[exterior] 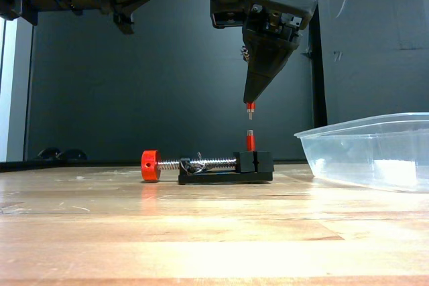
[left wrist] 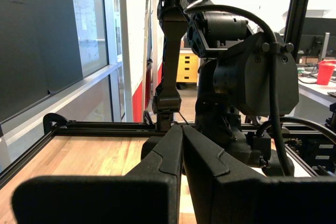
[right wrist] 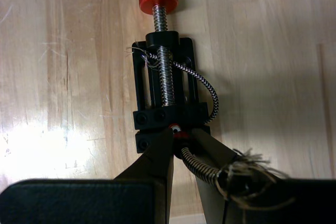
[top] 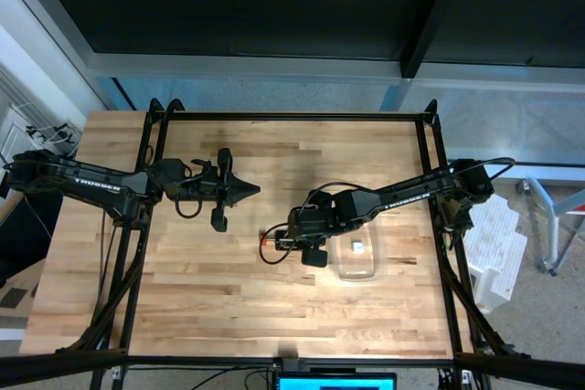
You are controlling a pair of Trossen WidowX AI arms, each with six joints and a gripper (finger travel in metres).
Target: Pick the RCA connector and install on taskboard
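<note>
A pale, plank-jointed wooden table [top: 228, 308] carries everything. Just past its centre toward 4 o'clock lies the small black rectangular taskboard [exterior: 224, 169], its red-orange knob [exterior: 151, 165] pointing to 9 o'clock. A black-and-white braided cable [right wrist: 202, 82] loops just beside it. At 3 o'clock of the board, nearby but apart, sits a clear plastic tray [exterior: 348, 159]. Black metal rails [top: 292, 117] frame the top. The left gripper [top: 256, 190], fingers together, hangs above the 10 o'clock part. The right gripper [exterior: 250, 102] pinches the RCA connector [exterior: 250, 108] above the board.

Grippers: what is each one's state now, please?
Left gripper: shut, empty, raised at the left.
Right gripper: shut on tiny red-silver RCA connector, above small black taskboard.
</note>
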